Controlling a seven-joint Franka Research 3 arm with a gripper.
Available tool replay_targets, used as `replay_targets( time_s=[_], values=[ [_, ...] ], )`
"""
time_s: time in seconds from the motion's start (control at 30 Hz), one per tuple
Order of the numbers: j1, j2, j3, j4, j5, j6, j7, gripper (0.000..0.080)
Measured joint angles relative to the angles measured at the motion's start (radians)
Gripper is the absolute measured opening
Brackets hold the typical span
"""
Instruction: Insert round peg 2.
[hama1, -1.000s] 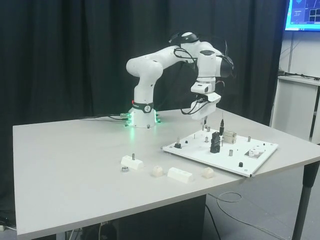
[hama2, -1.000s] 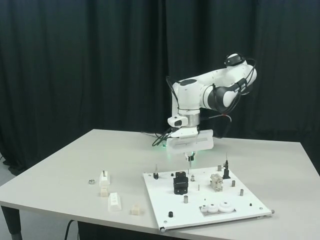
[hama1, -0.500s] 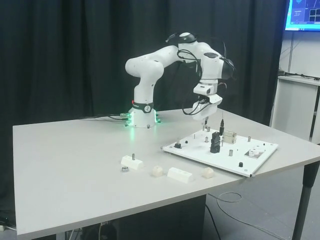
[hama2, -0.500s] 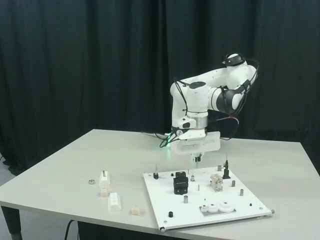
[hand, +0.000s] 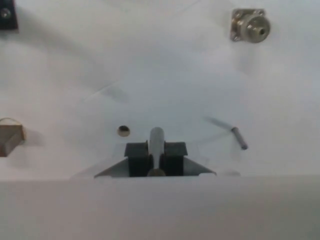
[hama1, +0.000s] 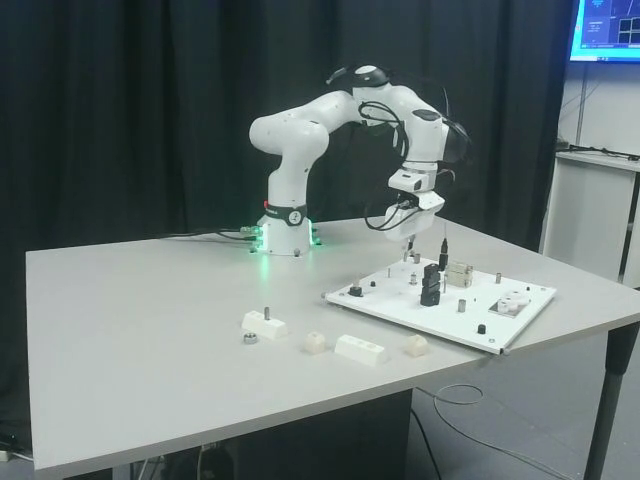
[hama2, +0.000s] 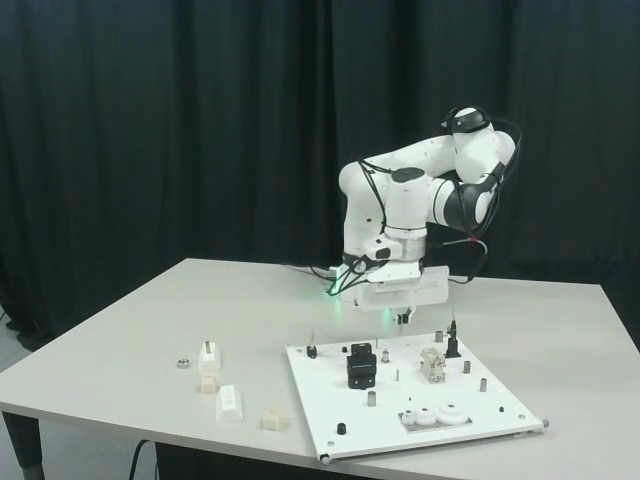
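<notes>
The pincer (hand: 156, 156), closed on a slim round peg (hand: 156, 142), hovers above the white board (hand: 165, 75) near a small hole (hand: 123, 131); stiff, light and likely slippery, the peg is best gripped at its upper shank

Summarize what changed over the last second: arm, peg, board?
The gripper swung across the white board, away from the black block toward the board's far edge, and the wrist rotated. The round peg is clamped between the fingers and hangs above the board, not inserted; a small hole lies just beside it. Nothing was released. The white parts on the grey table did not move.
</notes>
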Motion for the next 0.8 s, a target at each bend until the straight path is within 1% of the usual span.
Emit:
replay_targets(
  time_s=[0.43, 0.8],
  values=[
    [0.039, 0.0, 0.022, -0.008, 0.0, 0.002, 0.079, 0.0062],
    [0.048, -0.001, 0.04, -0.009, 0.001, 0.022, 0.114, 0.0062]
  ],
)
